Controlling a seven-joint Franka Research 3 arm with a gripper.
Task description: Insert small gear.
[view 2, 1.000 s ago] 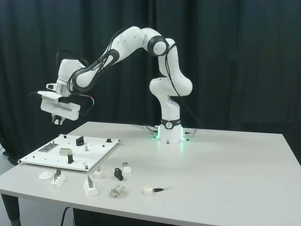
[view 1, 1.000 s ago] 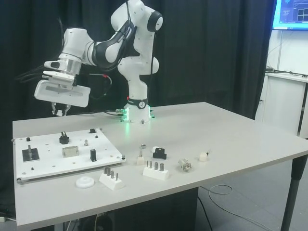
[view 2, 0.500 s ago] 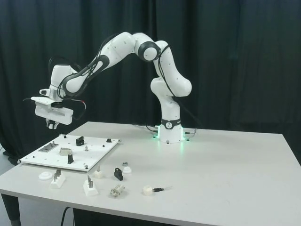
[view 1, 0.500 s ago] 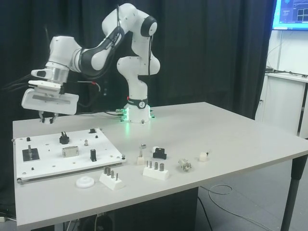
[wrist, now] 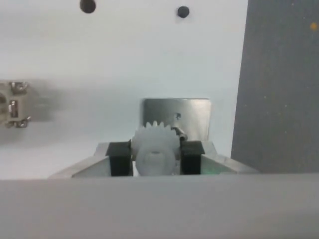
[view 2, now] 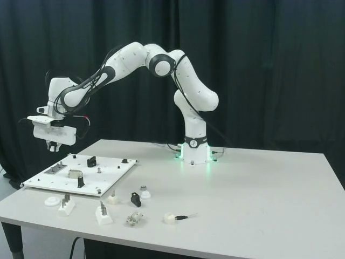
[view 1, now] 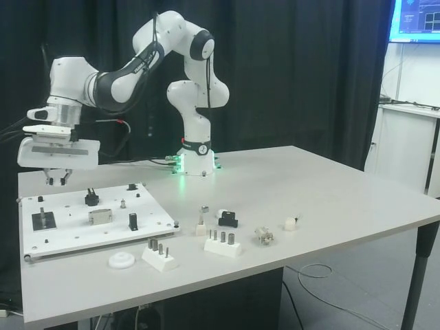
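A small white gear with teeth around its rim sits between black finger pads, and my gripper is shut on it. Below the gear lies a grey metal plate fixed on the white assembly board. In the first room view my gripper hangs well above the board's far left end, over the plate with upright pegs. The second room view shows the gripper above the same plate. The gear is too small to make out in either room view.
The board also carries a metal connector and black parts. In front of the board are a larger white gear, two white peg holders and small parts. The grey table borders the board.
The arm has swung to the left across the board and a little lower, carrying the gear from above the board's middle to above its left end.
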